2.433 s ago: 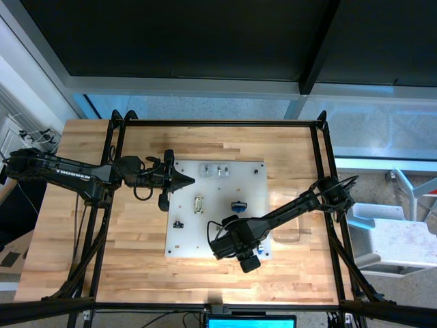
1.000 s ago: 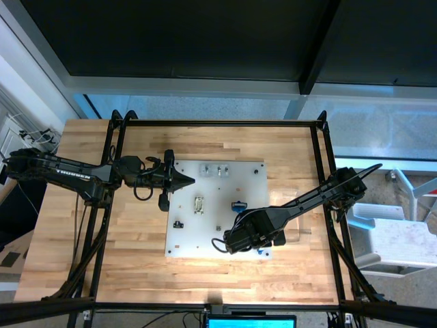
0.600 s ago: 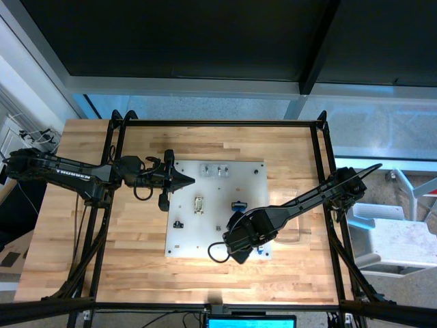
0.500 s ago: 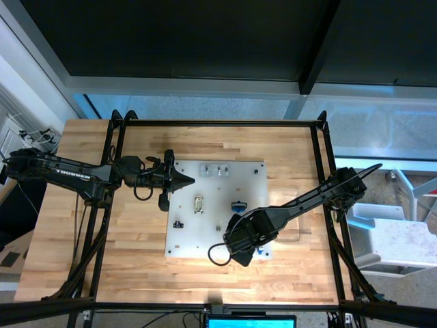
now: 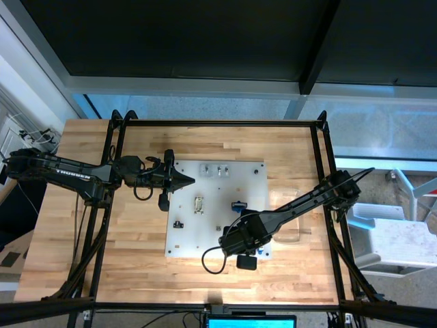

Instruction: Pick the M12 fastener and fasten on the M12 threads

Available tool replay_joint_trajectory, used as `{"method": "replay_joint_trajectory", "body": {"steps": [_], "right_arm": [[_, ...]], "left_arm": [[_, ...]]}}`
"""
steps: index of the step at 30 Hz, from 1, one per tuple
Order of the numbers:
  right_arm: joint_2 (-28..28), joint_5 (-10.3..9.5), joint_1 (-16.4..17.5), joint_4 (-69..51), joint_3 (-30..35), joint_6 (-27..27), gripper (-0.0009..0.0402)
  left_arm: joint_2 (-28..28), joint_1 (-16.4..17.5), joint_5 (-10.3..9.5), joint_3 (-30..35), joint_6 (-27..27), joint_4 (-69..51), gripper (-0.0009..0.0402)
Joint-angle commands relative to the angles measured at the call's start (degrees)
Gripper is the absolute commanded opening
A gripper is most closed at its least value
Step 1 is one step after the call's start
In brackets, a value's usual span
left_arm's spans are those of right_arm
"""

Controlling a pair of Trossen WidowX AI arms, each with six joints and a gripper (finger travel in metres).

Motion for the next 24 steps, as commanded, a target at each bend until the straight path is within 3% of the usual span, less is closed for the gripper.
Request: {"method": "replay_joint_trajectory", "body": {"steps": [1, 6, 15, 20, 24], "right_arm": [[0.4, 0.46, 0.0, 1.3, -0.3, -0.6, 0.0004], [0.4, 2.97, -0.2, 2.7, -1.9, -1.0, 0.0003], [0.4, 2.71, -0.1, 6.1, -4.9, -0.5, 0.0000], [0.4, 0.83, 0.1, 7.4, -6.1, 0.0, 0.0000], [0.4, 0.92, 0.2, 7.8, -6.7, 0.0, 0.0000]], "left_arm": [[0.0, 0.0, 0.02, 0.0, 0.0, 0.0, 0.0000], [0.0, 0.0, 0.02, 0.0, 0.0, 0.0, 0.0000], [0.0, 0.0, 0.02, 0.0, 0.0, 0.0, 0.0000], [0.0, 0.0, 0.02, 0.0, 0.0, 0.0, 0.0000], [0.0, 0.0, 0.02, 0.0, 0.0, 0.0, 0.0000]]}}
